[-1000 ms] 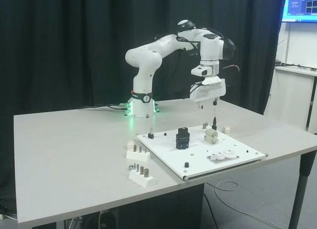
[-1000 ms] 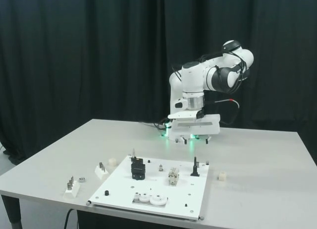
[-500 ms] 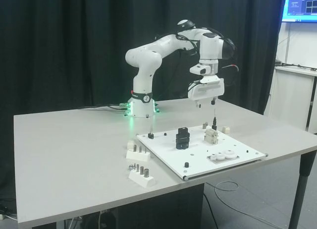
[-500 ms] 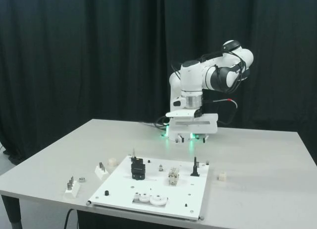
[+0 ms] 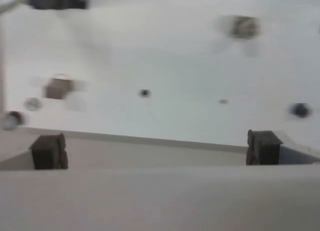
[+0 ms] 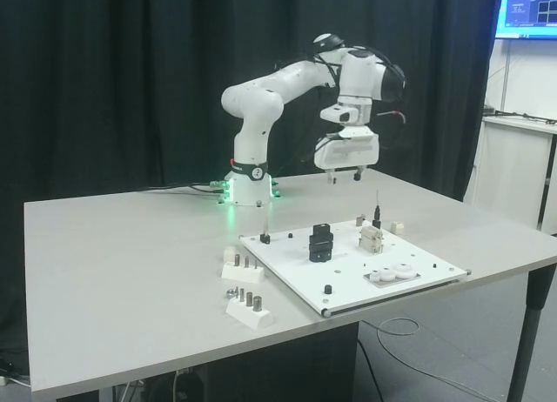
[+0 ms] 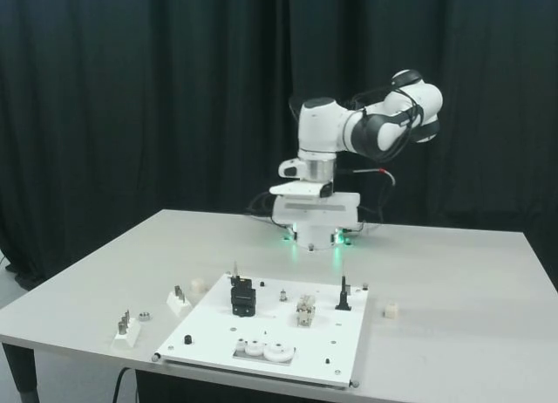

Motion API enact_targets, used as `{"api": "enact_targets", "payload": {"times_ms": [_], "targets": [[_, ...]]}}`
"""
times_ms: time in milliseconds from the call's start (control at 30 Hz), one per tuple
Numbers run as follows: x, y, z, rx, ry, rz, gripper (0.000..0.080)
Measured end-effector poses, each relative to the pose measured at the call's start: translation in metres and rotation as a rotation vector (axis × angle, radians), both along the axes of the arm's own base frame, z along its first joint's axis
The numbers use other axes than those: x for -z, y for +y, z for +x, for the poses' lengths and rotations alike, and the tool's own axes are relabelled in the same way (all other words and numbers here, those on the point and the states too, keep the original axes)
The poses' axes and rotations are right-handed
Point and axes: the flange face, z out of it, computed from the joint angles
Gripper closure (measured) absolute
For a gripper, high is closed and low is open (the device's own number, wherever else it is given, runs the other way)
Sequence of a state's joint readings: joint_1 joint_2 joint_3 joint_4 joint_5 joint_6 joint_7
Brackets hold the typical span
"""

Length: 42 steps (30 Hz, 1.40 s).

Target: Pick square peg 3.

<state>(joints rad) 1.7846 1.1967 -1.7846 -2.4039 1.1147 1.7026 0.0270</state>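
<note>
White arm's gripper [image 6: 343, 177] (jaws apart, empty) hangs above board [image 6: 287, 261], prob. rear edge.

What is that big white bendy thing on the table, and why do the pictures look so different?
It is a robot arm, bolted to a grey table. At its end is a gripper with two fingers, like a pinching hand. Right now it is open, holds nothing and hangs high above the table.

Two pictures come from cameras standing in the room, on different sides. The third comes from a camera on the arm's wrist, looking down past the two dark fingertips.

On the table lies a white board with small parts on it, and beside it two little white blocks holding pegs.
</note>
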Motion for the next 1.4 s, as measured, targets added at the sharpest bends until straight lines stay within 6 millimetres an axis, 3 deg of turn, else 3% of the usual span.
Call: {"api": "enact_targets", "payload": {"times_ms": [333,567,933,1400], "targets": [[-0.025,-0.069,0.002,-0.107,-0.031,-0.017,0.0003],[-0.032,-0.116,0.001,-0.195,-0.043,-0.005,0.0003],[-0.028,-0.171,-0.004,-0.255,-0.048,0.039,0.0003],[-0.005,-0.225,-0.008,-0.360,-0.030,0.059,0.0003]]}}
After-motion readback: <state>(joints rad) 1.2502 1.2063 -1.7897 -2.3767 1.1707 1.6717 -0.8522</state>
